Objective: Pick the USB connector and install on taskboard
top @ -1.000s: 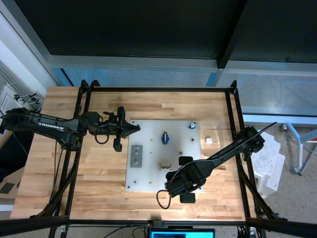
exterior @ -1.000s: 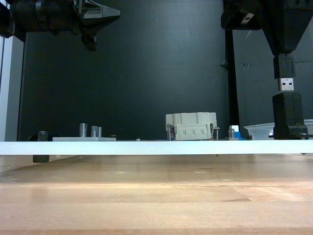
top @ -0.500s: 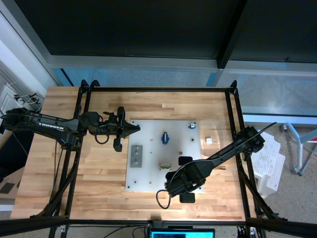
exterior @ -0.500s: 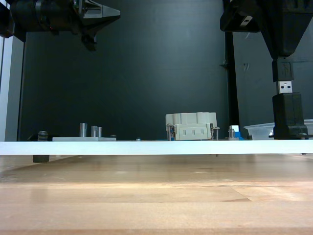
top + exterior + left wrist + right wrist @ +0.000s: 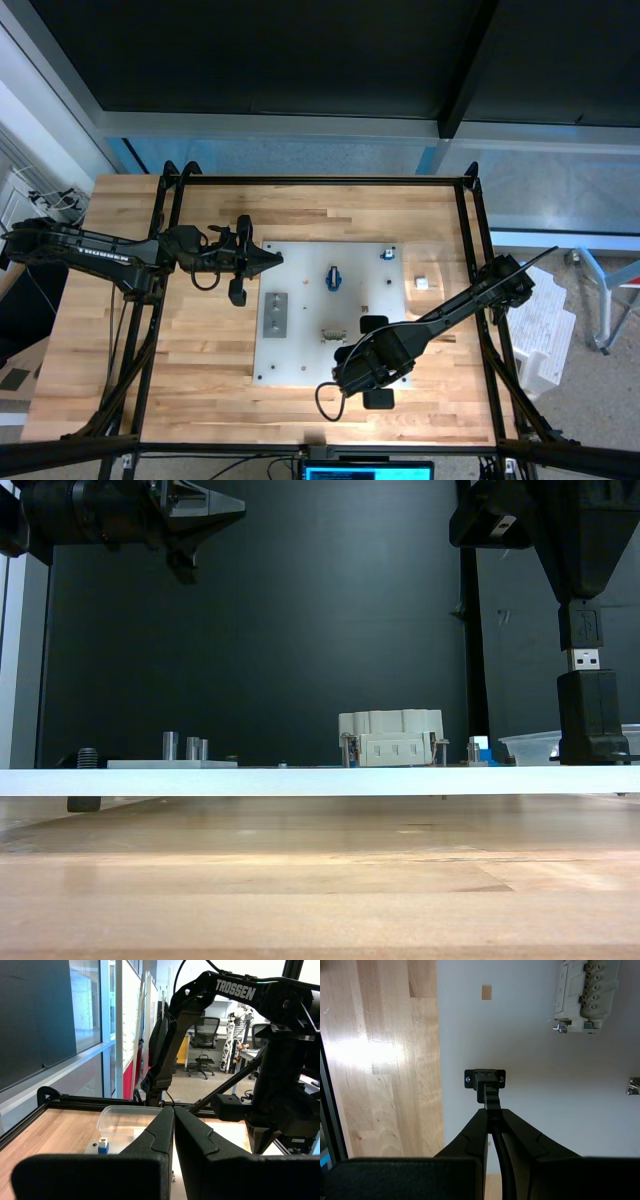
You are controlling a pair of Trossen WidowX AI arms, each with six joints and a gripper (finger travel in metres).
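The right gripper [image 5: 583,605] pinches the black, silver-tipped USB connector [image 5: 584,645] upright, tip down, just above the small black socket [image 5: 590,720] on the white square taskboard [image 5: 300,275]; the left gripper [image 5: 265,258], pressed together, hangs far from that socket.

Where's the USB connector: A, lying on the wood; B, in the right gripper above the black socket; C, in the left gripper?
B: the right gripper holds the USB connector over the black socket on the taskboard; the left gripper hangs shut and empty above the board's left edge.
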